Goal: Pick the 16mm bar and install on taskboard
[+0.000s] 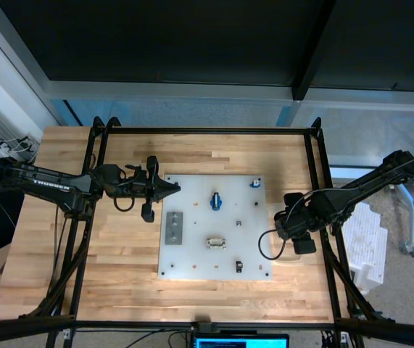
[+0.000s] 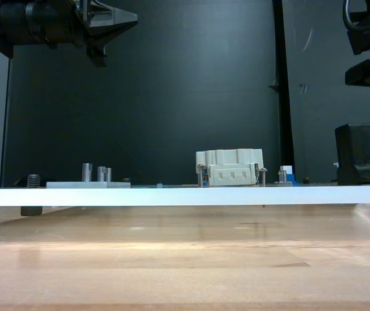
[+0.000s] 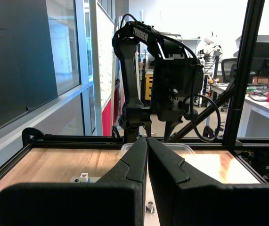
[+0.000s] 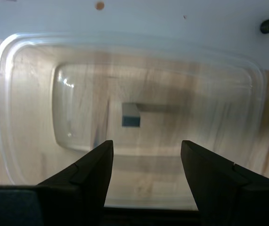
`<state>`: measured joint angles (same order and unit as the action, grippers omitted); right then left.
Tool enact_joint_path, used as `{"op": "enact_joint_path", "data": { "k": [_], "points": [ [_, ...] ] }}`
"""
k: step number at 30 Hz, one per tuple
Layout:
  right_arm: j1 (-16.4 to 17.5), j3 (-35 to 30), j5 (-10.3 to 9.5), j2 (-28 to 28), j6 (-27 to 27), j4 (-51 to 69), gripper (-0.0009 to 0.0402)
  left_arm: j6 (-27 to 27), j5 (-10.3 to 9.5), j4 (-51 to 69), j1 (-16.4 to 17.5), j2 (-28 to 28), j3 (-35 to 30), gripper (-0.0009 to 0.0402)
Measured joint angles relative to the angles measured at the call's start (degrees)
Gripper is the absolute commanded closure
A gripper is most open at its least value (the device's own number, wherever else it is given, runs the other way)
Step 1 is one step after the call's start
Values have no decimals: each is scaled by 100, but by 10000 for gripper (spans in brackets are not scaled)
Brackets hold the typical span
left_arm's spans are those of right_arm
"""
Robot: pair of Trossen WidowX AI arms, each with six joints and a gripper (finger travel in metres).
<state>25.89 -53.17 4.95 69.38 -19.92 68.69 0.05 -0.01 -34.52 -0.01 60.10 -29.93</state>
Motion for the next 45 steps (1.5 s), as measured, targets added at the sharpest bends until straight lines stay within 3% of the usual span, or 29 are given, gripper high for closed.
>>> {"op": "enact_joint_path", "data": {
  "k": [45],
  "points": [
    [149,1375,-13,87,-387,-1746,174,0,0,-2,0,0,-2,393]
  ]
}}
